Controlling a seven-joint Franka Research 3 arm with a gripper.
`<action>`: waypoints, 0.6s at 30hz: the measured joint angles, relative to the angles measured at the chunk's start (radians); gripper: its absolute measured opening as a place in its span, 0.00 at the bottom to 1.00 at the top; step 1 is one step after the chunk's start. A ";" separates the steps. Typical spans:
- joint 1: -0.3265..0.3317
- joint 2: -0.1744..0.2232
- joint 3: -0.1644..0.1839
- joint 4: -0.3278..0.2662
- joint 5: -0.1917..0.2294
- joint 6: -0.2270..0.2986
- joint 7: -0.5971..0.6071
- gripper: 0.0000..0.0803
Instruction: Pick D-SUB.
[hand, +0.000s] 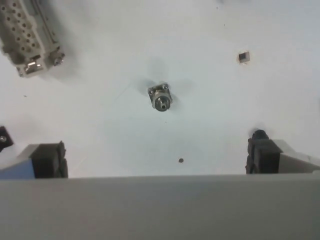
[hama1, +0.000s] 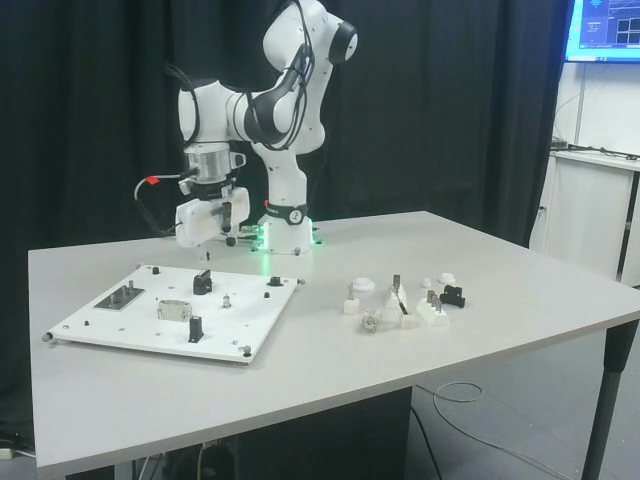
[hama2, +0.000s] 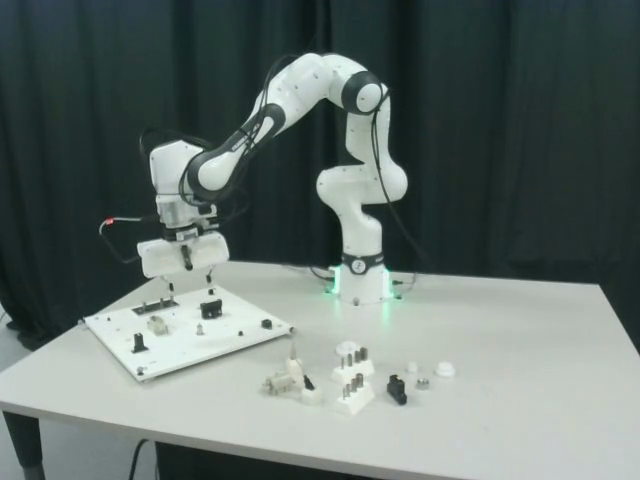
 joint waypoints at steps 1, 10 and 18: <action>0.000 0.000 -0.002 0.002 -0.002 -0.002 0.000 1.00; 0.002 0.000 -0.011 0.018 -0.019 -0.025 0.001 1.00; 0.006 0.000 -0.018 0.031 -0.021 -0.040 0.007 1.00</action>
